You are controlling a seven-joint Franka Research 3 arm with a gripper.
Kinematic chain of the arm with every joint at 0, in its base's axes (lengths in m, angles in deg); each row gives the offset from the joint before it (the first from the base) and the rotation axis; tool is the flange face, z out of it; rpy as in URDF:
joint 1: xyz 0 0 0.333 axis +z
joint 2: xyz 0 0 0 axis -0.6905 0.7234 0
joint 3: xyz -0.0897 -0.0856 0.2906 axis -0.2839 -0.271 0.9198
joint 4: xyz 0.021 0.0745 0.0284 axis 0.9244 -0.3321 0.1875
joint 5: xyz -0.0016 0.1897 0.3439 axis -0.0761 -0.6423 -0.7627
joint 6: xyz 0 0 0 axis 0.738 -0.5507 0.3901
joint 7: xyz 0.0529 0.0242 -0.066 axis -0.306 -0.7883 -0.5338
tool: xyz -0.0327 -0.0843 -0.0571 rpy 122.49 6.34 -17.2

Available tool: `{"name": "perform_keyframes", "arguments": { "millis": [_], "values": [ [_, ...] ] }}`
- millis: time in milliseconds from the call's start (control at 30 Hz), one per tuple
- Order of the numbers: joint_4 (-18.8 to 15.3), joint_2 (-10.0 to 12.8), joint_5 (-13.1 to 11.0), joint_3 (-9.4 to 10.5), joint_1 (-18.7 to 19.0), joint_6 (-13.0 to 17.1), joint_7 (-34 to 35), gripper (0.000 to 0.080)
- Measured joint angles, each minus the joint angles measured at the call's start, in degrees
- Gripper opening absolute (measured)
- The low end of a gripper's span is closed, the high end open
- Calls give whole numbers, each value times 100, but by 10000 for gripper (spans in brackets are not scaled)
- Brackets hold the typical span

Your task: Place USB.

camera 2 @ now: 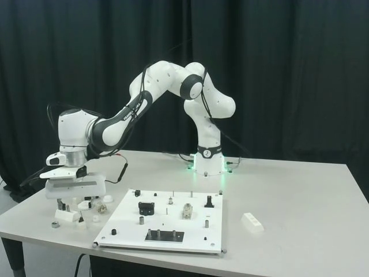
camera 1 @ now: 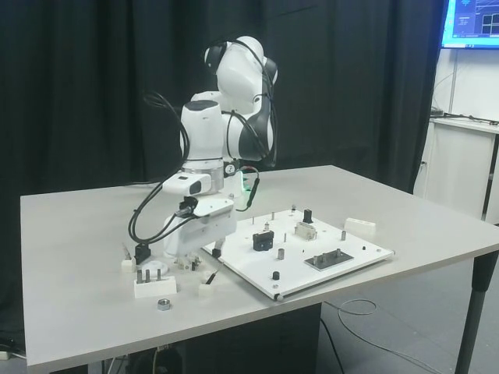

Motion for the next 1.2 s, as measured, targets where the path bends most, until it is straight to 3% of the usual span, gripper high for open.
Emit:
{"name": "perform_keyframes", "arguments": {
  "millis": [67, 100, 500, 733, 1200],
  "values": [
    [23, 0, -13, -4, -1, 0, 215, 725],
    [33, 0, -15, -7, -2, 0, 371, 785],
    [158, -23, -15, -62, -2, -42, 1770, 799],
    [188, -50, -15, -74, -2, -47, 1978, 799],
    [267, -73, -15, -116, 2, -40, 3587, 800]
  ]
}}
